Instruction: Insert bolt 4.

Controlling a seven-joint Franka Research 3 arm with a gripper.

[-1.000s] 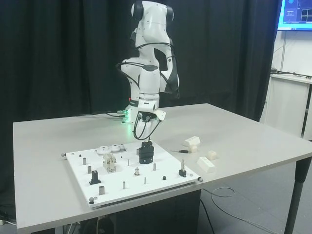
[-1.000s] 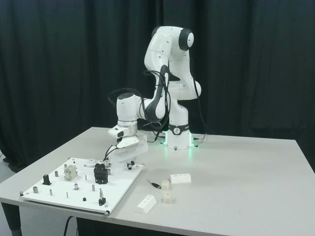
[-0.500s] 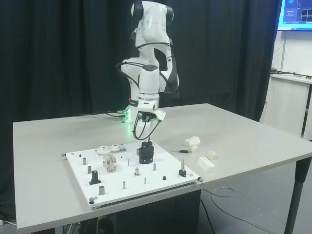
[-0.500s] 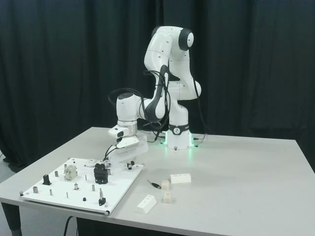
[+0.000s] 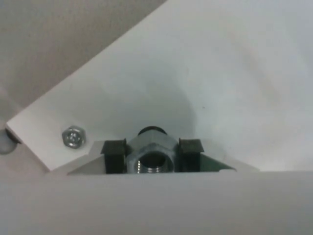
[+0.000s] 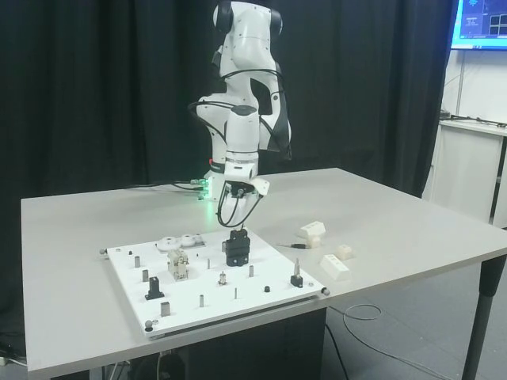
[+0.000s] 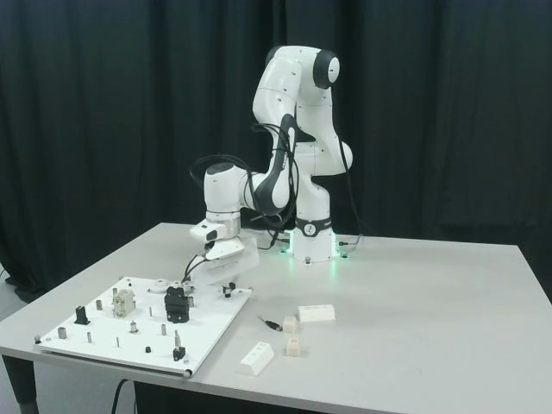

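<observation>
A: What was the risk at that point?

B: Mostly alignment. The gripper (image 6: 238, 234) sat low over the white board (image 6: 190, 305), near its far edge, with the bolt (image 5: 150, 155) pinched between the two black fingertips (image 5: 113, 155). In the wrist view the bolt hid whatever was directly under it, so I couldn't tell whether it was over a hole or already partly seated. If it was off-centre or tilted, pushing down would have jammed it on the board face or cocked it in the hole.

A: Grip okay?

B: Looked it. Fingers were closed onto the flats of the hex head, one pad each side, and the bolt sat square between them. Only a narrow strip of pad was on the metal though. My guess was that a side load during insertion could twist the bolt in the pads or let it slip.

A: Anything nearby to hit?

B: A small hex nut (image 5: 74, 136) sat at the board corner, beside the gripper but apart from it. From the room views the white fixture (image 6: 178, 264) and the short pegs stood further in on the board, well apart. The loose white blocks (image 7: 316, 313) were off the board on the grey table (image 7: 448, 345), not in the way.

A: And releasing early?

B: Letting go before the bolt was seated would probably have tipped it over.
</observation>
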